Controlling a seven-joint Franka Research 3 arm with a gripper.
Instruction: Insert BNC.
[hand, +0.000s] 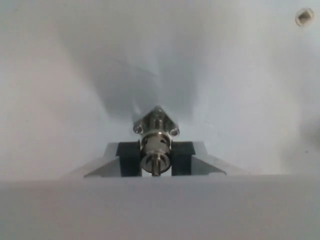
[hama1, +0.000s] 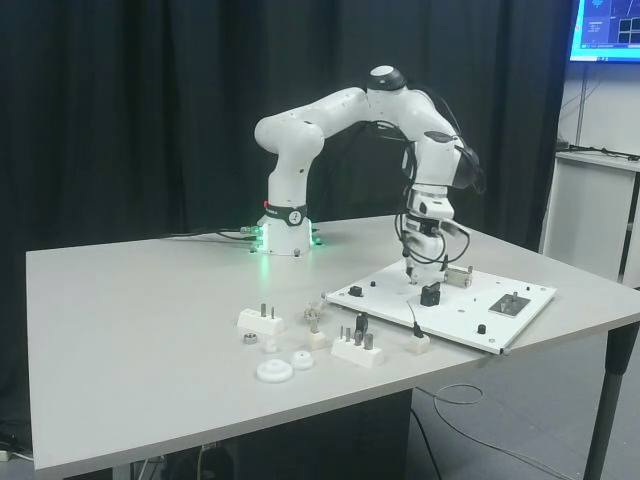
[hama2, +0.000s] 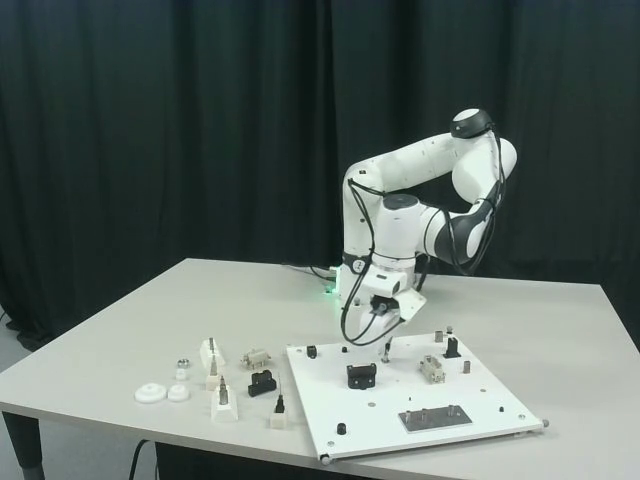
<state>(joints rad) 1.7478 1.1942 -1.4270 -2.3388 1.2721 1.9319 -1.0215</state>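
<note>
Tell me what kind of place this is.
Probably a robotics lab or test cell: a white arm bolted to a grey table, a white board of connector fixtures, and black curtains behind.

White arm (hama1: 330, 110) — rounded joints, black cables looped at wrist, green lights at base (hama1: 283, 232).

white arm (hama1: 330, 110), white board (hama2: 400, 400), grey table (hama1: 130, 300), black curtain (hama2: 200, 120)

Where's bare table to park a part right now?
The grey table is bare between its far edge and the white gears; also beside the arm base. It is crowded along the white board and around the gripper.
</note>
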